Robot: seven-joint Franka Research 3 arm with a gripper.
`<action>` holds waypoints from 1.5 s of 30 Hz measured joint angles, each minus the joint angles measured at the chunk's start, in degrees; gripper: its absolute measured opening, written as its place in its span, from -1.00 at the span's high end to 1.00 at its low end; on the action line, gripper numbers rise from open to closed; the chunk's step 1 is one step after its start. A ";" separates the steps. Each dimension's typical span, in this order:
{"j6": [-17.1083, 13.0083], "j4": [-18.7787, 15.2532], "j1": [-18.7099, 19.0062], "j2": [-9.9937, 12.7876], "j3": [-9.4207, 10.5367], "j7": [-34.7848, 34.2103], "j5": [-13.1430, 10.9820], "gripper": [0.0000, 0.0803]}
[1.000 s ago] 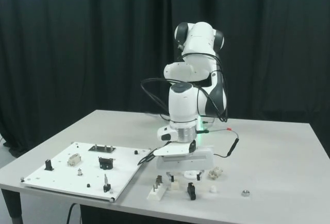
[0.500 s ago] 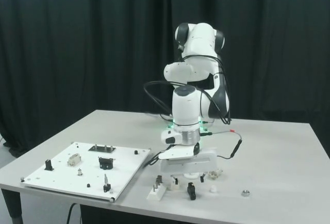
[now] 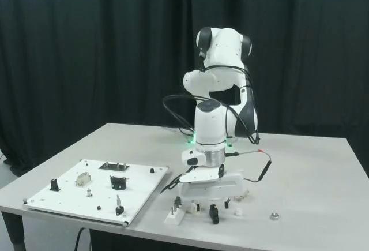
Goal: Pick D-SUB.
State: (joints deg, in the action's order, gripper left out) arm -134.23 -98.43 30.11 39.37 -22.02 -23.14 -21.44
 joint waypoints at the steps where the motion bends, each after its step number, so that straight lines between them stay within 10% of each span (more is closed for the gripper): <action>1: -0.20 -0.03 0.00 0.07 0.02 0.01 0.00 -0.99; 21: -1.56 -0.34 -0.07 0.68 0.37 0.02 -0.04 -0.99; 22: -1.56 -0.34 -0.10 0.69 0.38 0.02 -0.04 -0.69; 26: -1.60 -0.34 -0.16 0.73 0.40 0.02 -0.08 -0.69; 27: -1.61 -0.34 -0.16 0.74 0.40 0.01 -0.09 -0.22; 35: -1.85 -0.34 -0.22 0.86 0.48 0.01 -0.19 -0.22; 36: -1.91 -0.33 -0.24 0.87 0.49 0.01 -0.22 0.63; 45: -2.06 -0.31 -0.31 0.88 0.49 0.00 -0.37 0.61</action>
State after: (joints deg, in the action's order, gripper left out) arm -136.29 -98.74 29.81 40.25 -21.53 -23.13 -21.81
